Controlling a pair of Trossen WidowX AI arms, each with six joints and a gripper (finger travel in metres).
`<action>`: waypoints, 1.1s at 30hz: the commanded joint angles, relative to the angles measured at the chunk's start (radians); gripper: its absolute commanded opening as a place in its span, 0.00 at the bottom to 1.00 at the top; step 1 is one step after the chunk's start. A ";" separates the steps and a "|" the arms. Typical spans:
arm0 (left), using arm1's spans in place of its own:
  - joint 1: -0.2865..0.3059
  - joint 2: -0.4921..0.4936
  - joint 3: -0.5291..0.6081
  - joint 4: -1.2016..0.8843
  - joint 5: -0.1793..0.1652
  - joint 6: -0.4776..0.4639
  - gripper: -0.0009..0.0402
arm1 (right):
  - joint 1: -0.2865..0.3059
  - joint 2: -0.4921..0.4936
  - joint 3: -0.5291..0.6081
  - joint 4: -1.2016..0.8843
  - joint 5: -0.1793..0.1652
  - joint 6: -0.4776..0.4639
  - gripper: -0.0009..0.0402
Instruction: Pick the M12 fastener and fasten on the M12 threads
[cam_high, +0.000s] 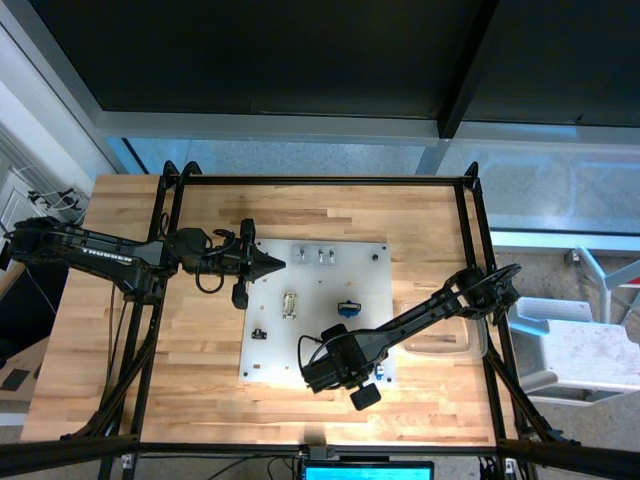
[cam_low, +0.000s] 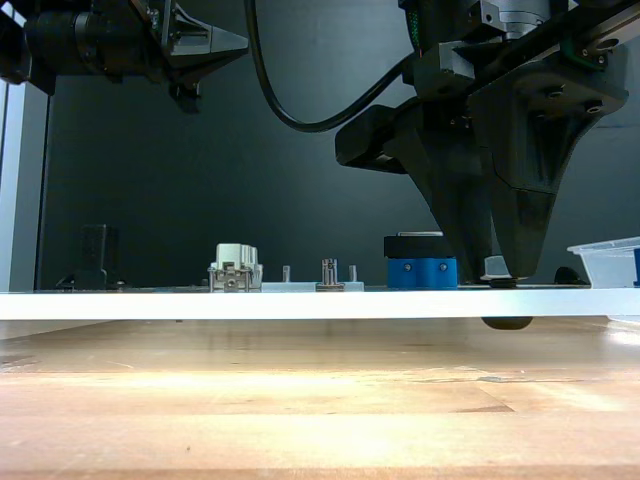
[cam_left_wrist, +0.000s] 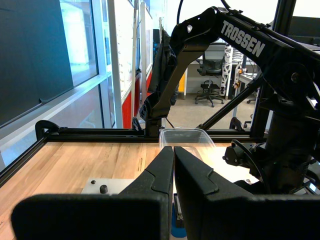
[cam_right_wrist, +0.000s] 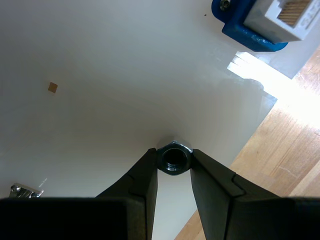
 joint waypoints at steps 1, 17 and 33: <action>0.000 0.000 0.000 0.000 0.000 0.000 0.02 | -0.001 -0.001 0.000 0.002 0.014 0.001 0.09; 0.000 0.000 0.000 0.000 0.000 0.000 0.02 | 0.010 -0.018 0.000 0.006 0.022 -0.011 0.40; 0.000 0.000 0.000 0.000 0.000 0.000 0.02 | 0.014 -0.158 0.000 -0.035 -0.031 -0.633 0.47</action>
